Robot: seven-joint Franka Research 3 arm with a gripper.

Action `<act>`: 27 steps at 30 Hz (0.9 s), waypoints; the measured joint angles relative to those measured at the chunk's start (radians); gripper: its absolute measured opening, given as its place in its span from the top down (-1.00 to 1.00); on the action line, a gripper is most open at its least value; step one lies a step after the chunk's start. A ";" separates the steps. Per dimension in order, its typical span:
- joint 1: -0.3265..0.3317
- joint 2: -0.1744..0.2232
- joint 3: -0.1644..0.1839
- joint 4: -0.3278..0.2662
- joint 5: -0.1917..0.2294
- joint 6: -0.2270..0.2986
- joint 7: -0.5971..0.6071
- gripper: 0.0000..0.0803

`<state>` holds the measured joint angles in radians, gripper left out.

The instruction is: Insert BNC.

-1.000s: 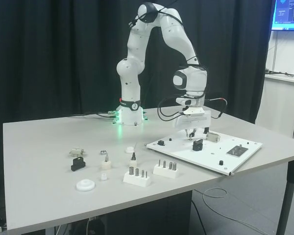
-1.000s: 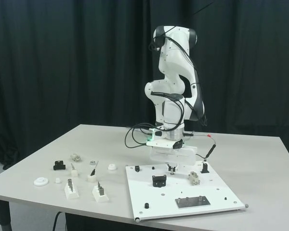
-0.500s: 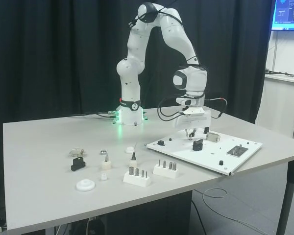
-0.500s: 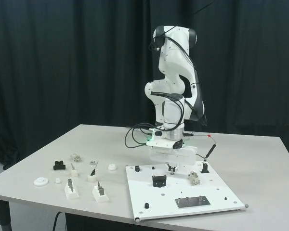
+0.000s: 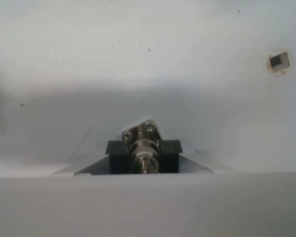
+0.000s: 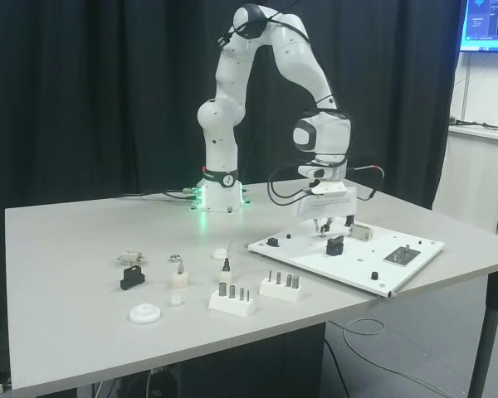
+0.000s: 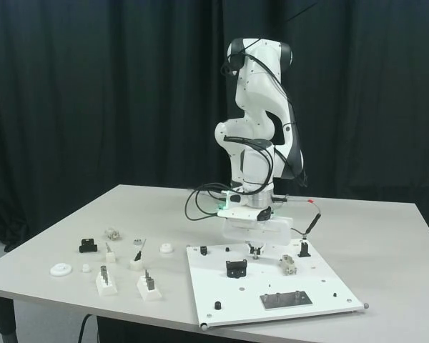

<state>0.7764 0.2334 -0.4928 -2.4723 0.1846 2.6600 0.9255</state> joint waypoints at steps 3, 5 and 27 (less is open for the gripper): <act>0.000 0.000 0.000 0.000 0.000 0.000 -0.037 0.70; -0.001 0.000 0.000 0.000 0.000 0.000 -0.066 0.70; -0.055 -0.006 0.047 0.000 0.008 0.000 -0.386 0.70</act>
